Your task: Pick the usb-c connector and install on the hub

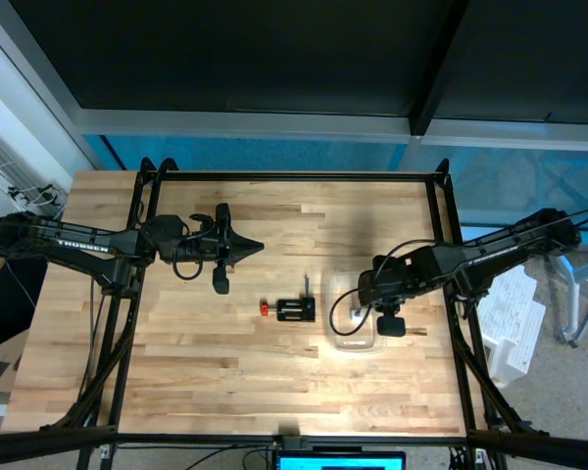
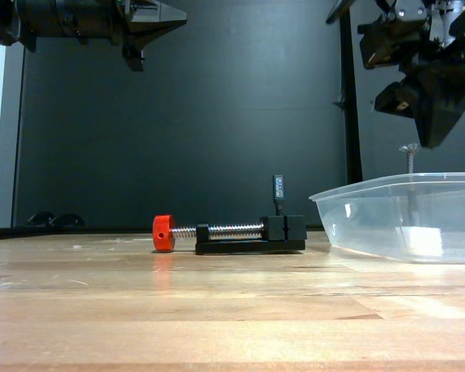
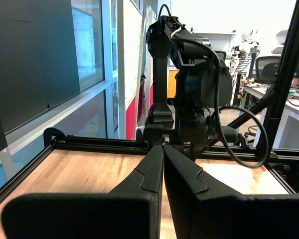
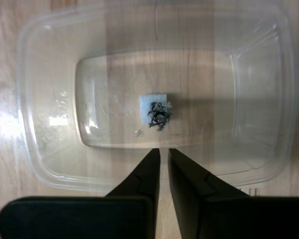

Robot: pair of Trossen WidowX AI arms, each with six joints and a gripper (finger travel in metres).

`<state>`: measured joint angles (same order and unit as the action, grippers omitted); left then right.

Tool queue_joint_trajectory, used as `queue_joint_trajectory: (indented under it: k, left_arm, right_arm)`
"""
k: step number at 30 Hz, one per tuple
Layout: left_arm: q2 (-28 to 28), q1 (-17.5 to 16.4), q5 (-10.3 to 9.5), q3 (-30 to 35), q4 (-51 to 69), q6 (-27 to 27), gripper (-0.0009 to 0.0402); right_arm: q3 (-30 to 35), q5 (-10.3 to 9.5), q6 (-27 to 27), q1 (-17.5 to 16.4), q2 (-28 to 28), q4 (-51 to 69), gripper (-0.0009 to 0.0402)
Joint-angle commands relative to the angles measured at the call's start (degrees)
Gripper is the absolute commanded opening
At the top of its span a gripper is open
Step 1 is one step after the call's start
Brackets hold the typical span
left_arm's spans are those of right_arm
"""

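1. We count two grippers, one hub (image 1: 294, 309), one usb-c connector (image 4: 158, 115), one clear tray (image 1: 333, 338) and one small white block (image 4: 147, 102), all on or over one wooden table (image 1: 176, 372).
2. The connector is a tiny dark piece sitting on the white block, on the floor of the tray.
3. The right gripper (image 4: 163, 149) hangs above the tray, pointing down into it. Its fingers are drawn all but together, with only a thin slit between them and nothing held. Along its line of sight, the connector lies at twelve o'clock from the fingertips, near them but apart.
4. In the high view, the hub rests on the bare table at nine o'clock from the tray, just beside it. Its orange-red tip points to nine o'clock and its thin stem sits at the tray end, standing upright in the low view.
5. The left gripper (image 1: 258, 247) hovers well above the table at about ten o'clock from the hub, well apart from it. Its fingers are pressed together and empty.
6. The tray's wall stands between the connector and the hub. From above, nothing covers the connector.
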<state>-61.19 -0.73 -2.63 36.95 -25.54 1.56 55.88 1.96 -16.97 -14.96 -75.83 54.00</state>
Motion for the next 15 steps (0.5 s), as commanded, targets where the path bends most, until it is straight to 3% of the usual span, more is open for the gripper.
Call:
queue_joint_trajectory:
  k: [1, 10, 15]
  left_arm:
    - [0.0, 0.0, 0.02, 0.0, 0.0, 0.0, 0.0000]
    - [0.0, 0.0, 0.02, 0.0, 0.0, 0.0, 0.0000]
    - [0.0, 0.0, 0.02, 0.0, 0.0, 0.0, 0.0000]
  right_arm:
    - [0.0, 0.00, -2.0, -0.1, -1.9, 0.0, 0.0068]
    - [0.0, 0.02, -3.2, -0.2, -5.3, -3.0, 0.0157]
    - [0.0, 1.53, -3.2, -0.3, -5.3, -5.0, 0.0172]
